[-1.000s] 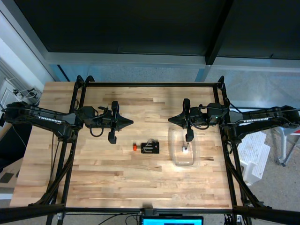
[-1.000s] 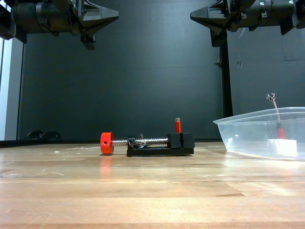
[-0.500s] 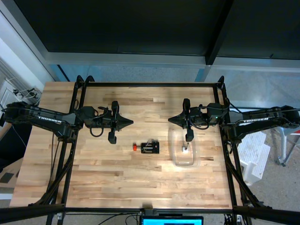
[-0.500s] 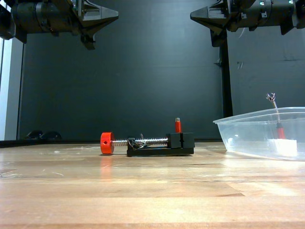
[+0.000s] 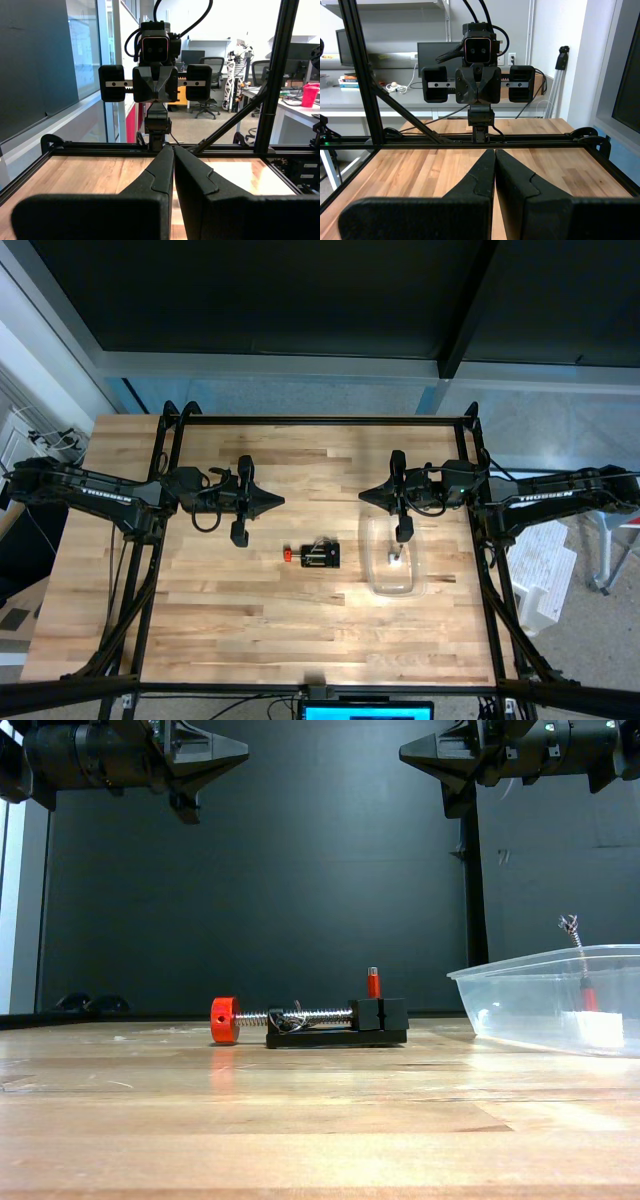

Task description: Pick the RCA connector and install on taskboard

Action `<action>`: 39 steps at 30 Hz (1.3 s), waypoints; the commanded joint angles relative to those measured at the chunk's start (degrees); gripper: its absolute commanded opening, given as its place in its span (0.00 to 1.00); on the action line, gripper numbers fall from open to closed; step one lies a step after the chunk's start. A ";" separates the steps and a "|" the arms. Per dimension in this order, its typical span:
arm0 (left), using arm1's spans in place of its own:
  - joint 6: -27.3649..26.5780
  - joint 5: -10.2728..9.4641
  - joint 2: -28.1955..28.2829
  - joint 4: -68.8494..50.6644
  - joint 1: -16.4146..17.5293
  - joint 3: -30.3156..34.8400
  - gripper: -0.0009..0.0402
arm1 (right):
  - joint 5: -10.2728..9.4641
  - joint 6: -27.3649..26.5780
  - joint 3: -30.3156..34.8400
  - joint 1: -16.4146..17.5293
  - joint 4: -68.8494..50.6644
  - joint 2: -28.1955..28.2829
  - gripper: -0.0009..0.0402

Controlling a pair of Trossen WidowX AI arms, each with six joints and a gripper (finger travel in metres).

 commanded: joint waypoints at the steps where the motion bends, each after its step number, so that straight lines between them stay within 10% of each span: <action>1: 0.02 0.00 0.02 0.00 0.00 0.00 0.02 | 0.02 0.00 0.00 0.00 0.02 0.02 0.02; 25: 0.02 0.00 0.02 0.00 0.00 0.00 0.02 | -0.02 2.82 0.15 0.07 -0.85 -0.15 0.02; 39: 0.02 0.00 0.02 0.00 0.00 0.00 0.02 | 0.35 3.04 8.17 2.47 -36.09 -3.76 0.02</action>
